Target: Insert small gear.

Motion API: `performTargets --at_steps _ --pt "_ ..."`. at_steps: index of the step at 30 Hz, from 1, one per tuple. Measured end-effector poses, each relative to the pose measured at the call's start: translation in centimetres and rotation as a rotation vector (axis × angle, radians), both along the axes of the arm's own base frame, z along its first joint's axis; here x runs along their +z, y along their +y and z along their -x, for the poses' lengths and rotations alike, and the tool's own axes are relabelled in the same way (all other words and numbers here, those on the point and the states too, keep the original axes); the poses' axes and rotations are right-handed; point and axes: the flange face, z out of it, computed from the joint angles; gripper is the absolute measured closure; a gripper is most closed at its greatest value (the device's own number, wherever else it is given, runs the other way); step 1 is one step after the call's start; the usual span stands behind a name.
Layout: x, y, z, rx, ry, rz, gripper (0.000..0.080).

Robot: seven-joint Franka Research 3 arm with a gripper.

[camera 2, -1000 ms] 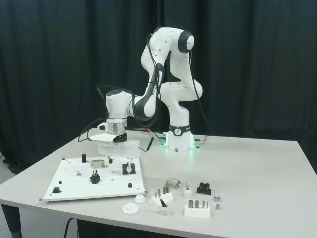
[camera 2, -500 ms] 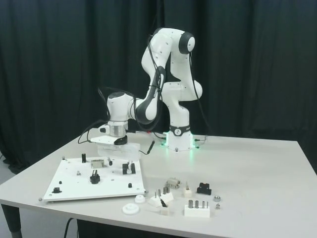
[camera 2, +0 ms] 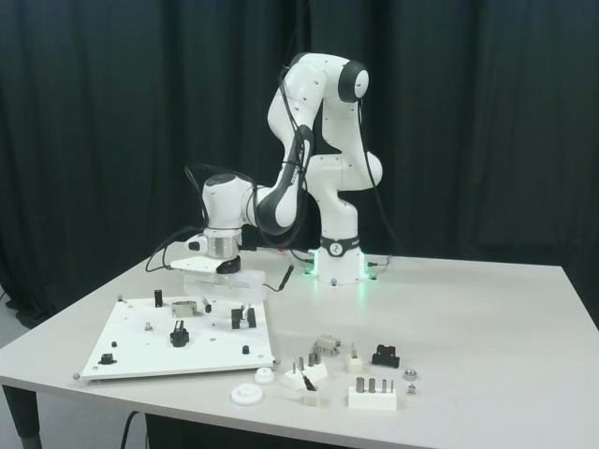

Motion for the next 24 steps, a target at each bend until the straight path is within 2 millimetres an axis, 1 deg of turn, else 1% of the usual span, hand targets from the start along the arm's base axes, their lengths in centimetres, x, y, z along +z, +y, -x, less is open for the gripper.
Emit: performTargets --at_steps 18,24 --pt "2.1 0.8 -0.5 0.026 0.008 -0.050 0.0003" --pt "2.5 1.0 -0.5 0.031 0.009 -0.058 0.0003"
